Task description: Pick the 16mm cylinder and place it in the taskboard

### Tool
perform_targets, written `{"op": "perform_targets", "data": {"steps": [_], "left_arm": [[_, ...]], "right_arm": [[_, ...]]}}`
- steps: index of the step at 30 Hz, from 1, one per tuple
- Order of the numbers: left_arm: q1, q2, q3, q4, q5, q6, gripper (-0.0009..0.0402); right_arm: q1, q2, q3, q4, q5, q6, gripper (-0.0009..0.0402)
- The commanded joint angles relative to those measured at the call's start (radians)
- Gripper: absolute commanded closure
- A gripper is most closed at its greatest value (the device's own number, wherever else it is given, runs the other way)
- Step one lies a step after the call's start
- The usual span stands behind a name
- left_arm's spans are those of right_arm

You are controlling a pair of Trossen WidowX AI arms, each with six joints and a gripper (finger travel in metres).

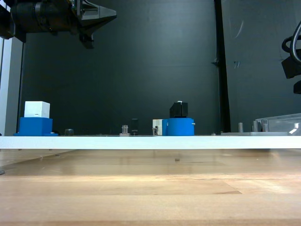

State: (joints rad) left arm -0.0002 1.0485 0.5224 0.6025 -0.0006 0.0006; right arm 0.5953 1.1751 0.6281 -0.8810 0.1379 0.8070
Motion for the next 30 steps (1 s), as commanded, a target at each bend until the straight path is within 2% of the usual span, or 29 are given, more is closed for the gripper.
{"op": "perform_targets", "data": {"steps": [1,14,30], "left_arm": [[0.000,0.000,0.000,0.000,0.000,0.000,0.0393],[0.000,0.000,0.000,0.000,0.000,0.000,0.0393],[0.000,0.000,0.000,0.000,0.000,0.000,0.0393]], "right_arm": [[0.000,0.000,-0.005,0.004,0.001,0.001,0.0178],[-0.002,0.000,-0.010,0.016,0.002,0.021,0.0183],[-0.002,0.000,-0.013,0.021,0.002,0.034,0.0263]]}}
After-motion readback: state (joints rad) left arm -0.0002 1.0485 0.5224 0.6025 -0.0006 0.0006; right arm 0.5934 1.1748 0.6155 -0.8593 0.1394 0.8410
